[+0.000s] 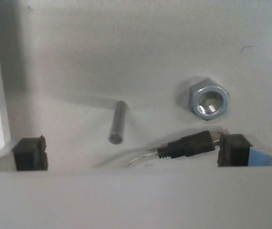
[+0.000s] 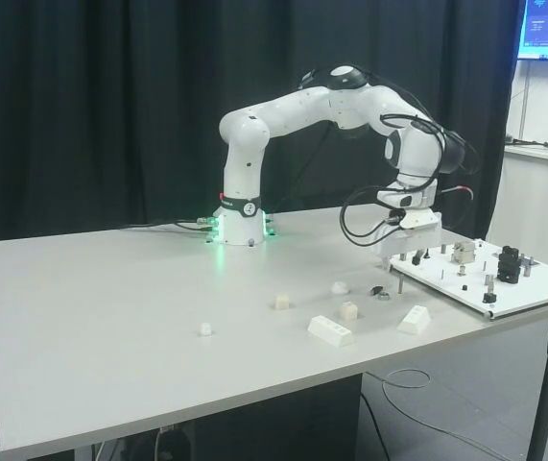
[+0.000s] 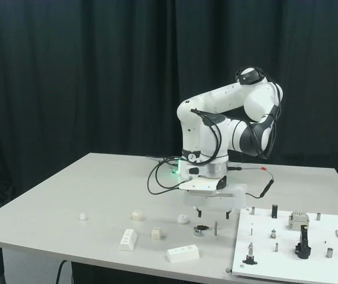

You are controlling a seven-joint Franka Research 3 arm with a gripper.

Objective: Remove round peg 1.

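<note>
A thin grey round peg point(image 1: 118, 122) stands on the grey table point(image 3: 97, 195), just off the left edge of the white peg board point(image 3: 293, 263); the second room view shows the peg point(image 3: 216, 228) upright. My gripper point(image 1: 131, 151) hangs a little above it, open wide, with the black fingertips point(image 1: 29, 153) far apart and nothing between them. In the second room view the gripper point(image 3: 213, 213) is directly over the peg. The peg touches neither finger.
A grey hex nut point(image 1: 209, 101) and a black plug on a thin cable point(image 1: 189, 144) lie on the table close to the peg. The board point(image 2: 523, 293) carries several pegs and black parts. White blocks point(image 3: 182, 253) lie near the table's front.
</note>
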